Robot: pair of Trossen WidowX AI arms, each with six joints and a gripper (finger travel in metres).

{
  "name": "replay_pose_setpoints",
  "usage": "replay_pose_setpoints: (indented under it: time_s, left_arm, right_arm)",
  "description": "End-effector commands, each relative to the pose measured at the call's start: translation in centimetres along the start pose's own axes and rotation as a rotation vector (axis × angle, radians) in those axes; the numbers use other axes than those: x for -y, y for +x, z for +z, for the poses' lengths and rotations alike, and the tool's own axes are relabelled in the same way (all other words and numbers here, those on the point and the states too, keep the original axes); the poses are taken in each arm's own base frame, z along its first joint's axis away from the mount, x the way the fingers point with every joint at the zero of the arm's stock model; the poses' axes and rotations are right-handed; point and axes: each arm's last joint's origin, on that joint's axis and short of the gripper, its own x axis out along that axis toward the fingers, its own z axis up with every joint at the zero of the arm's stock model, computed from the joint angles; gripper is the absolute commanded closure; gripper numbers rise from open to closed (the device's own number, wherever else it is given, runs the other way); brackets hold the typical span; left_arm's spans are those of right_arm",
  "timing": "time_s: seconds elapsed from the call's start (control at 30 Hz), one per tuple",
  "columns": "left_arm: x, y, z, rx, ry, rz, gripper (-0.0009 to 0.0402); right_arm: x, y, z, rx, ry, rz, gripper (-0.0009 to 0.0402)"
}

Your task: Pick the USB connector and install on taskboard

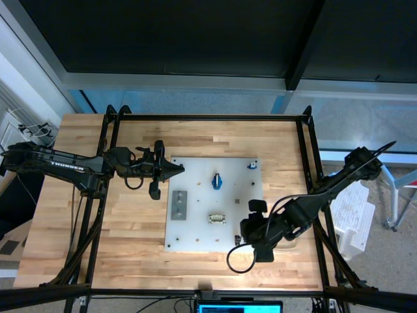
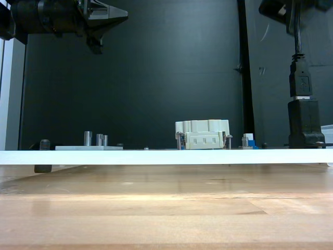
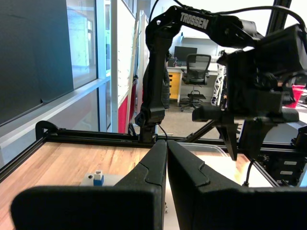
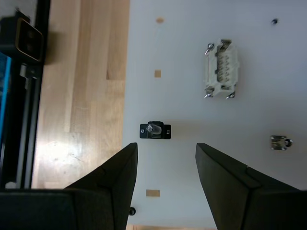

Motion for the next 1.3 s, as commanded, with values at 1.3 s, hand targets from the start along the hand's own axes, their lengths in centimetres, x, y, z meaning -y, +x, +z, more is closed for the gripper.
replay_pose_setpoints:
  time_s: [1.3]
  left_arm:
    - [0.0, 0.0, 0.0, 0.001, 0.000, 0.000, 0.0393]
  right_arm:
    - [11.6, -2.7, 1.8, 0.321, 0.010, -0.066, 0.0393]
